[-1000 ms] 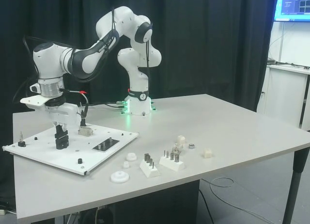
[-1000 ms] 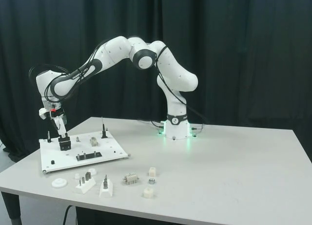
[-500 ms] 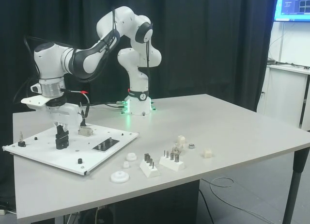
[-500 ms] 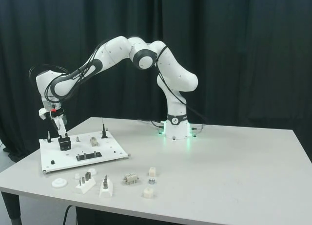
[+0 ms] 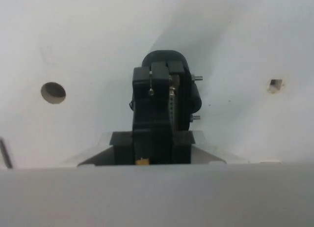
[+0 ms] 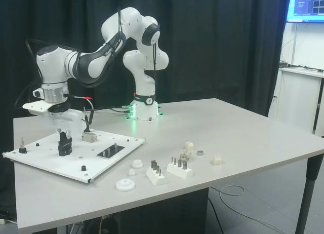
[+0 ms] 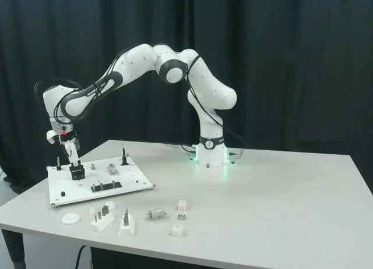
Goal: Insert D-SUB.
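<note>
1. Wrist view: a black D-SUB connector is seen directly below the camera, pinched between the two black fingers of the gripper, which are closed on it.
2. The connector is held upright over the white assembly board; whether it touches the board cannot be told. Two small metal screws are seen projecting from one side of it.
3. A round hole in the board is seen to one side of the connector, and a small square hole to the other.
4. In the first room view the gripper is placed over the far left part of the board, with the connector below it, near a small grey fixture.
5. In the second room view the white arm is stretched from its green-lit base out to the board at the table's left end.
6. Loose white parts, among them a white gear, lie on the table in front of the board.
</note>
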